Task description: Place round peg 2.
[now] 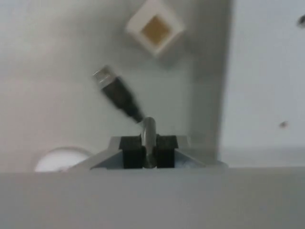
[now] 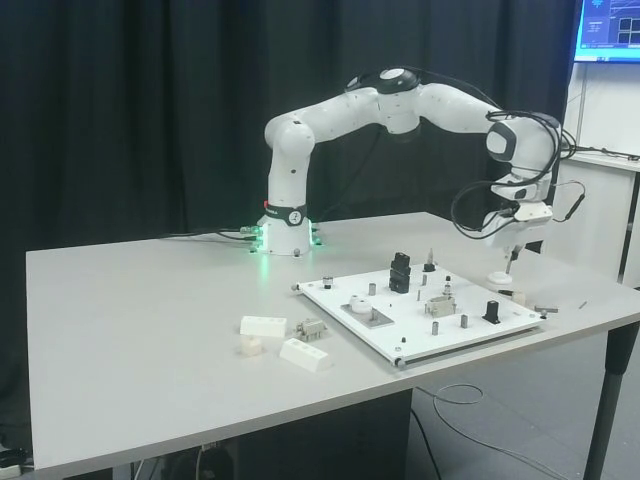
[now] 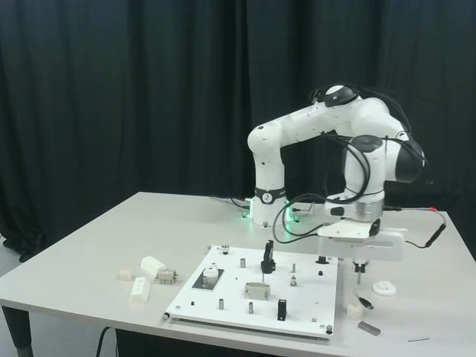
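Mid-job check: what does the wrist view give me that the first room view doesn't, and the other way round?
Only the wrist view: the fingers shut on the round peg, seen close, with a black plug and a white square block lying on the table below.

Only the first room view: the whole white arm, the white board with its fixtures, and loose white blocks on the grey table.

Both: the gripper hanging above the table just off the board's edge, near a white disc.

A robotics lab: black curtains (image 3: 149,97) behind a grey table (image 2: 130,330), with a wall monitor (image 2: 606,30).
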You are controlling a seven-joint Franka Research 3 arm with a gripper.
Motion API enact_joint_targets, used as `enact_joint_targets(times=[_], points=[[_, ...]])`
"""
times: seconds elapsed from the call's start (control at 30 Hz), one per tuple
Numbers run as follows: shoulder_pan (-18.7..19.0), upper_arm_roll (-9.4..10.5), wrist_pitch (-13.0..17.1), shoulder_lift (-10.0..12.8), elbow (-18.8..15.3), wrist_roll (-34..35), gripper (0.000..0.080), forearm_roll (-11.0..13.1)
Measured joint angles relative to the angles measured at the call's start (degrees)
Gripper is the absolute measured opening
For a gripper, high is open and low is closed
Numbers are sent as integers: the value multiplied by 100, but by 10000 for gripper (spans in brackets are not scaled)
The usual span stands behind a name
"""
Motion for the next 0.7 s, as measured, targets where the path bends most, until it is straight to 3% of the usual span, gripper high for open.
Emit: enact_joint_targets(times=[0.33, 0.7], points=[[437, 88, 167, 23, -33, 486, 59, 0], [810, 227, 822, 51, -248, 702, 59, -1]])
